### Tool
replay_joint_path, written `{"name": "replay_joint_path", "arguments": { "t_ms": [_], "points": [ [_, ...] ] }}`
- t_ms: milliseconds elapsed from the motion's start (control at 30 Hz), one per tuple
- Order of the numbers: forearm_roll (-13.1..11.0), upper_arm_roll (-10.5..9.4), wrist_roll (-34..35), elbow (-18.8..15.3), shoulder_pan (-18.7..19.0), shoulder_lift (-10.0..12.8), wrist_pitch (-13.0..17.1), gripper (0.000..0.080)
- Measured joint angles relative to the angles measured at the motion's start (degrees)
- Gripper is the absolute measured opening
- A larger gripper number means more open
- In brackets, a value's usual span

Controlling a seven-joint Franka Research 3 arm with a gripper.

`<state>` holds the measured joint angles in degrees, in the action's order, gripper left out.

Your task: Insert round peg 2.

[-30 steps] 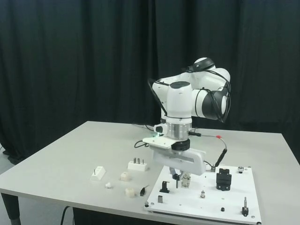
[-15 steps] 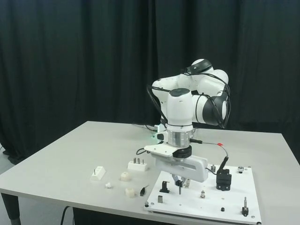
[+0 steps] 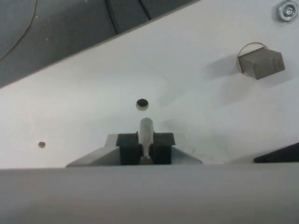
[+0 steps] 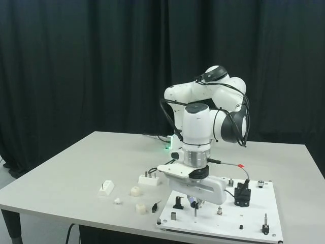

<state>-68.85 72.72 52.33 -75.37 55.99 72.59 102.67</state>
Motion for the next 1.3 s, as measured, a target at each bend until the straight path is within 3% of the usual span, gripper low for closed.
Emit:
{"name": "replay_joint_path", "arguments": {
  "t_ms": [500,1300],
  "points": [
    [2.8,-2.24,1.8,1.7,-0.8,0.0,1.6,0.0061],
    [3.2,-3.80,3.6,2.8,-2.3,0.2,2.8,0.0061]
  ]
}}
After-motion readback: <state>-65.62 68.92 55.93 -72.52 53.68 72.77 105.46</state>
